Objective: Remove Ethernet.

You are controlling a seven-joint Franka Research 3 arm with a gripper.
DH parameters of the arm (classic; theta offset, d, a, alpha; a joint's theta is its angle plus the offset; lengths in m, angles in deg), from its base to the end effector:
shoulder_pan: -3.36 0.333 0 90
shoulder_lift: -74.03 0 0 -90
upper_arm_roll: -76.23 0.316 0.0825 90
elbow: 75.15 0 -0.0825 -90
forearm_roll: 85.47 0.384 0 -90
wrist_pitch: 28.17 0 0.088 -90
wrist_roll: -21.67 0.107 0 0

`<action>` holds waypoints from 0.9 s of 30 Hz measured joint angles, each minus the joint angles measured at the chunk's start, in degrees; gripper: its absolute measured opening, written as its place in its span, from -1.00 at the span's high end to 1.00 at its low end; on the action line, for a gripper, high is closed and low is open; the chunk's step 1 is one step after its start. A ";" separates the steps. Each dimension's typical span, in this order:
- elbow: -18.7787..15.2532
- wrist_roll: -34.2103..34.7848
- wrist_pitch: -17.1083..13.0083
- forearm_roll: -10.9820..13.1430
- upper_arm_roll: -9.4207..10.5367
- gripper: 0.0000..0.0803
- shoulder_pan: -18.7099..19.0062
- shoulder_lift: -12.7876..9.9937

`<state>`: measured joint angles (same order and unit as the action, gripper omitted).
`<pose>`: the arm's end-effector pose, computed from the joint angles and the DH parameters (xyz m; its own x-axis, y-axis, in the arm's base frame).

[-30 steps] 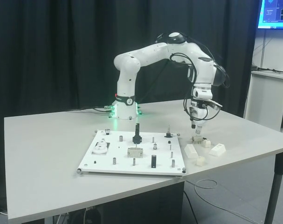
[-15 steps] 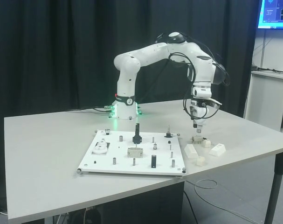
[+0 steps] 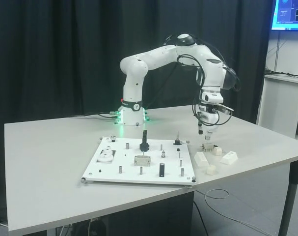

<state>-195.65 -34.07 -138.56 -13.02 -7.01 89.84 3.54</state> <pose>0.5444 0.1172 0.2479 0.8997 0.4366 -0.0020 0.4343 -0.8945 0.1064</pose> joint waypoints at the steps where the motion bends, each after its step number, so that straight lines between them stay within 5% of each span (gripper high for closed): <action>1: -0.14 -0.51 0.14 -0.20 -0.09 -0.99 0.03 0.00; 27: -4.65 -7.11 2.54 -2.70 -3.60 -0.99 0.34 0.01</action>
<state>-200.30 -41.18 -136.02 -15.72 -10.62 90.18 3.55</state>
